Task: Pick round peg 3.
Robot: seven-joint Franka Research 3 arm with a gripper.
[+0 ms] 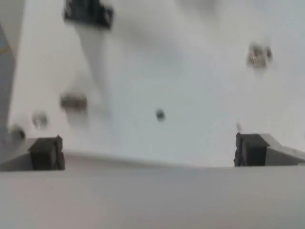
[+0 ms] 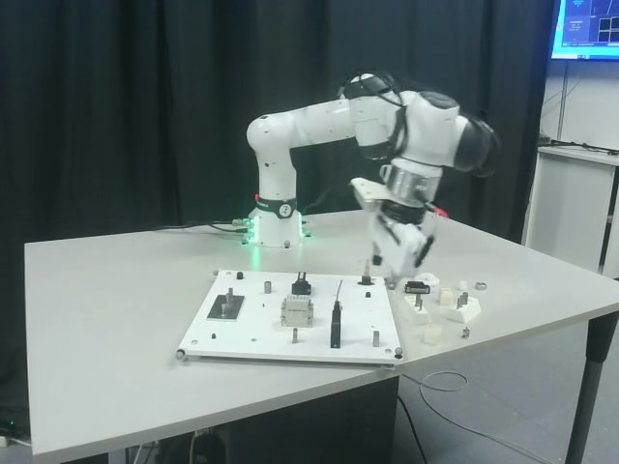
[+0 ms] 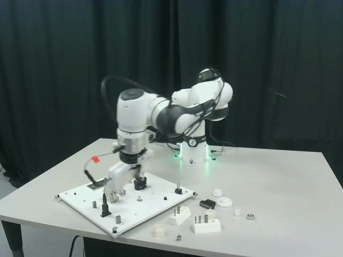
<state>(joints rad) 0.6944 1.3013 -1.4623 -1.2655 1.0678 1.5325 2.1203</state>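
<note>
1. Wrist view: we've got the gripper (image 1: 147, 151) with its two fingers spread wide and nothing between them, over the white board (image 1: 190, 86). A few small blurry parts sit on it, and we can't tell which one is the round peg.
2. First room view: the white arm (image 2: 319, 121) reaches over the board's far corner on the grey table (image 2: 97, 309).
3. Second room view: the gripper hangs just above the board, near a black block (image 3: 140, 183).
</note>
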